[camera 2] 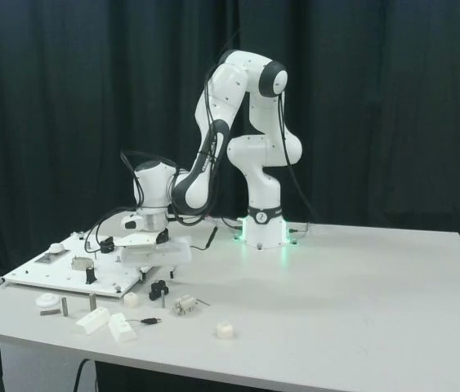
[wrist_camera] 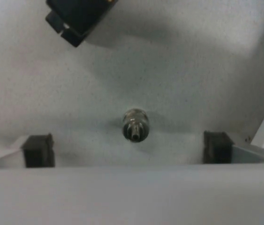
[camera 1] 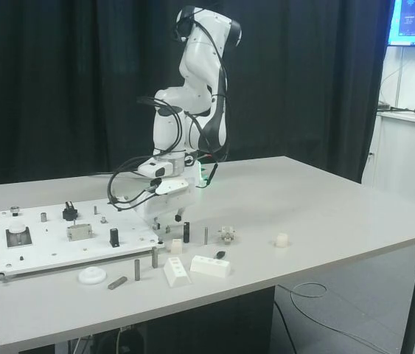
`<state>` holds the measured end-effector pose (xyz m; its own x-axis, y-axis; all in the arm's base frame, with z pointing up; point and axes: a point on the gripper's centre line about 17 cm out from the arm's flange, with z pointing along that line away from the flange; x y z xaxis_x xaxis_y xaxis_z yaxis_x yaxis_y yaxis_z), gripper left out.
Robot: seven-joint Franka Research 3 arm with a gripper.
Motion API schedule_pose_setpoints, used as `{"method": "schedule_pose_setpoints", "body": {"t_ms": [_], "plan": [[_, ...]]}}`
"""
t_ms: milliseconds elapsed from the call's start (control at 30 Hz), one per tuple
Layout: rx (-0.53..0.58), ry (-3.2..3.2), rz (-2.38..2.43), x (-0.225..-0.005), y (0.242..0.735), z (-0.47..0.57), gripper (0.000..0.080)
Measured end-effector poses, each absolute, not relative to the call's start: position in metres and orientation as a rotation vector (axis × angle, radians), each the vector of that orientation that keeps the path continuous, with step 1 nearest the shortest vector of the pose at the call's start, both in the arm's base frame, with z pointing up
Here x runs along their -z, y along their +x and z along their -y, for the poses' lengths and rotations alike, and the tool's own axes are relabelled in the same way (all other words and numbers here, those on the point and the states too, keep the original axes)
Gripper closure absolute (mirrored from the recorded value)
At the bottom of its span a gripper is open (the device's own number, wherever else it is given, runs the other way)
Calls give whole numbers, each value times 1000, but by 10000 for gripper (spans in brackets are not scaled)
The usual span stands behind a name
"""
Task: Remove medium gear.
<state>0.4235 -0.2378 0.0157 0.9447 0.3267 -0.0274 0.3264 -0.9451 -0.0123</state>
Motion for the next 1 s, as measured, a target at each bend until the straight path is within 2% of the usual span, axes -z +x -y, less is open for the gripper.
{"method": "schedule_pose_setpoints", "body": {"t_ms": [67, 100, 300, 333, 1000], "plan": [[-45, -3090, 518, -16, 423, 238, 438], [-45, -3090, 517, -16, 423, 238, 39], [-39, -3089, 505, -15, 424, 237, 39], [-38, -3089, 502, -15, 424, 237, 11], [-15, -3085, 469, -16, 427, 234, 3]]}}
